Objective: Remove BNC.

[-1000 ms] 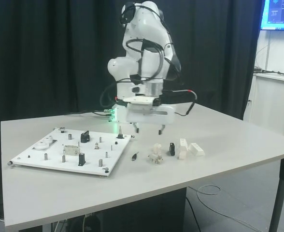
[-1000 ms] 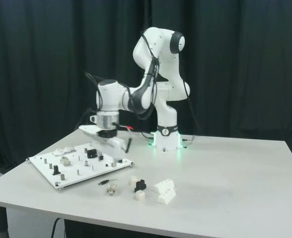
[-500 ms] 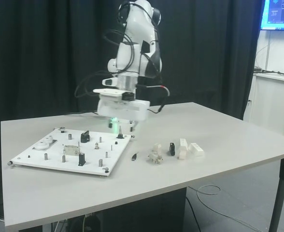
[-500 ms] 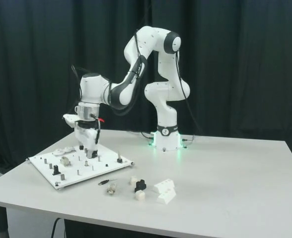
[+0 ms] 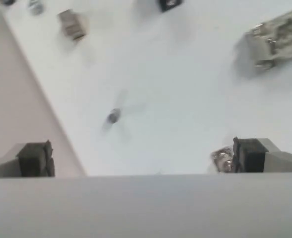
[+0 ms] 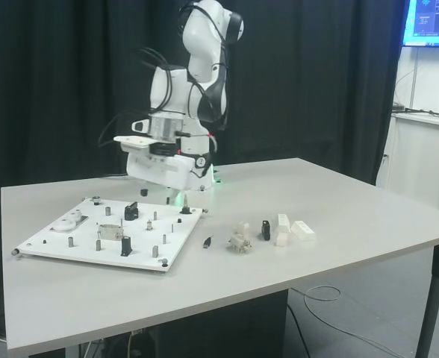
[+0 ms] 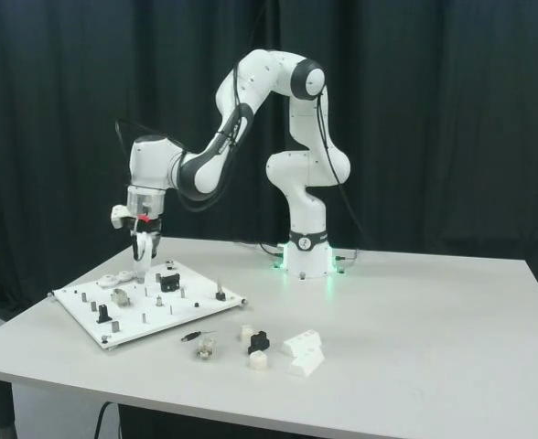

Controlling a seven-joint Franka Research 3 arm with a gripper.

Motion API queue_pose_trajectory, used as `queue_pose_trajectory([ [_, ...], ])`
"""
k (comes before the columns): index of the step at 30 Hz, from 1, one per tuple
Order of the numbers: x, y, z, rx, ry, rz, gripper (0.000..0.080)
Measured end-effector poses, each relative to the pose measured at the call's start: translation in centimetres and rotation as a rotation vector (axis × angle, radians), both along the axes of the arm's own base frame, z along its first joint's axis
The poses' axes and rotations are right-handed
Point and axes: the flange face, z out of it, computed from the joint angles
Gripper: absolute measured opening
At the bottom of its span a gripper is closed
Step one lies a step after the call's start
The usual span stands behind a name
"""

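First room view: arm has swung off the loose parts (image 6: 272,230) to over the white board (image 6: 55,242) on the worktop (image 6: 339,194), tool (image 6: 156,194) spread wide and empty, BNC (image 6: 151,222), my guess, still seated on the board, grasp pending.

Board (image 6: 92,246) on table (image 6: 339,246), loose parts (image 6: 275,229) beside.

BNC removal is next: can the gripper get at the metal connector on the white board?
Probably yes. The gripper hangs open above the white board, nothing covering the metal connector; it shows beside one finger, not between them, needing a shift.
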Motion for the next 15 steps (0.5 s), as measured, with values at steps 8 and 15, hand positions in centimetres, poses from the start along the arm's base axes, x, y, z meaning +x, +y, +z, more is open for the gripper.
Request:
queue_pose_trajectory([
  [8,-2.0,-1.6,-1.0,0.031,0.004,-0.068,0.0800],
  [15,-3.8,-2.3,-2.2,0.091,-0.015,-0.165,0.0800],
])
